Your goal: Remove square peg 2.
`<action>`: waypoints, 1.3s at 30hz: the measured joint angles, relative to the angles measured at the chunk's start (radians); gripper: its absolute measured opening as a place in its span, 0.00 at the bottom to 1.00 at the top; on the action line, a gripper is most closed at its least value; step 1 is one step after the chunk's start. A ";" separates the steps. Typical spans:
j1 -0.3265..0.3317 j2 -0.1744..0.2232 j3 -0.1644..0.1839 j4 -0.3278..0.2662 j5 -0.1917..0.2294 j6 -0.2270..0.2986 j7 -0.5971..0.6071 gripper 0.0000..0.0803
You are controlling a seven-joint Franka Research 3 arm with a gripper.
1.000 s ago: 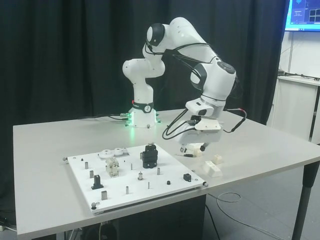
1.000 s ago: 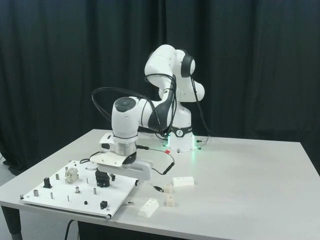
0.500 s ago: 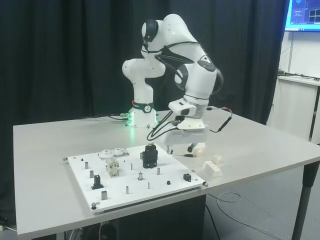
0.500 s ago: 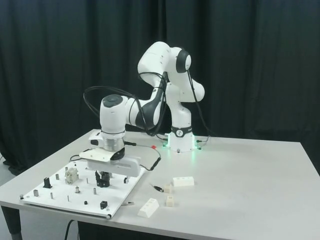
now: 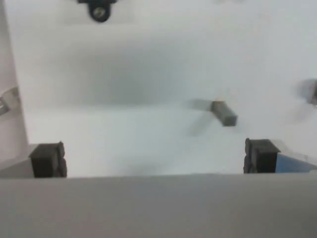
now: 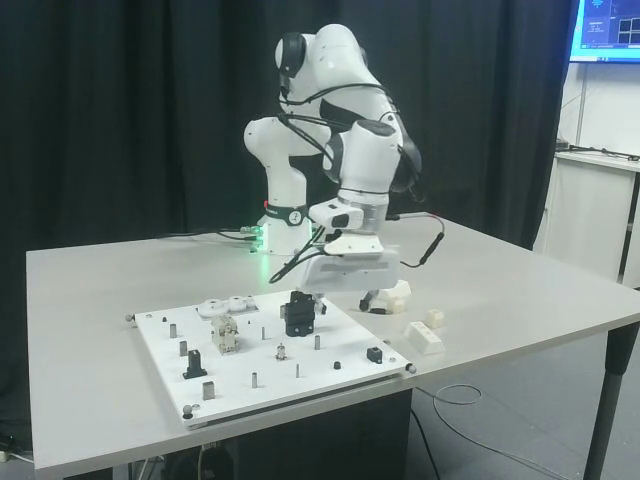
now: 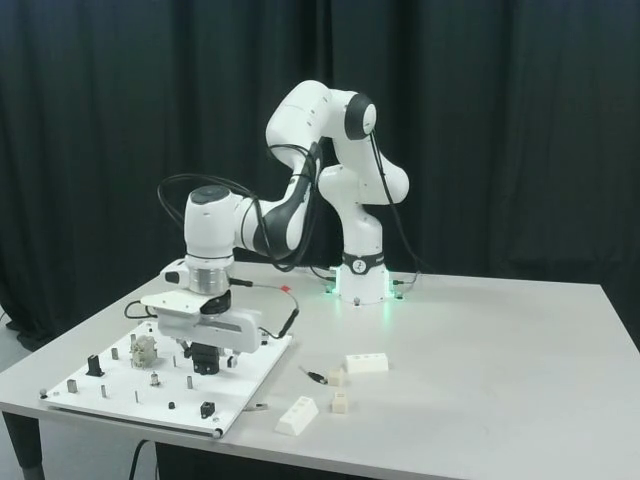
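1. Poised low over the white board [image 6: 300, 385] on the grey table [image 6: 90, 290]: white arm [image 6: 360, 165], bent forward, wrist turned down, probably to bring the gripper [image 5: 153, 158] above the peg rows.
2. Spread wide, with nothing held: two black fingertips [image 5: 47, 159], only bare board between them. Judged as readiness for a grasp not yet made.
3. Likely the target, square peg 2 [image 5: 224, 113]: one short grey post standing in the board, seen in the wrist view ahead of the fingertips and nearer one of them, not between them. Impossible to match with certainty to a particular post in the room views.
4. Probably needed next: a shift sideways and forward to centre the post between the fingers, then descent and closing.
5. Counted on the board in the first room view: at least five small grey upright posts, several thinner pins too small to count, one tall black fixture [image 6: 299, 315] just below the wrist, and one smaller black piece [image 6: 194, 364] near the front.
6. Counted off the board in the second room view: four pale blocks [image 7: 367, 362] lying loose on the table, well apart from the gripper, seemingly set aside.
7. Counted in the wrist view: one grey post, one black part [image 5: 99, 9] at the far edge, two fingertips.
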 joint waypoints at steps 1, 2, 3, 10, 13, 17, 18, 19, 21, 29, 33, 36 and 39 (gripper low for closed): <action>-0.002 0.000 -0.002 -0.001 0.004 0.006 -0.007 1.00; -0.005 0.000 -0.004 -0.002 0.010 0.011 -0.015 1.00; -0.007 0.000 -0.006 -0.003 0.015 0.014 -0.020 1.00; -0.023 0.001 -0.017 -0.007 0.063 0.041 -0.068 1.00; -0.031 0.004 -0.020 -0.007 0.085 0.048 -0.093 1.00; -0.040 0.010 -0.020 -0.007 0.115 0.052 -0.126 1.00; -0.042 0.011 -0.020 -0.007 0.121 0.054 -0.134 1.00; -0.043 0.013 -0.021 -0.007 0.127 0.056 -0.140 1.00; -0.045 0.017 -0.021 -0.007 0.135 0.061 -0.149 1.00; -0.049 0.031 -0.024 -0.006 0.150 0.079 -0.172 1.00; -0.050 0.036 -0.024 -0.006 0.150 0.086 -0.174 1.00; -0.050 0.040 -0.024 -0.006 0.150 0.088 -0.176 1.00; -0.050 0.043 -0.025 -0.005 0.150 0.089 -0.178 1.00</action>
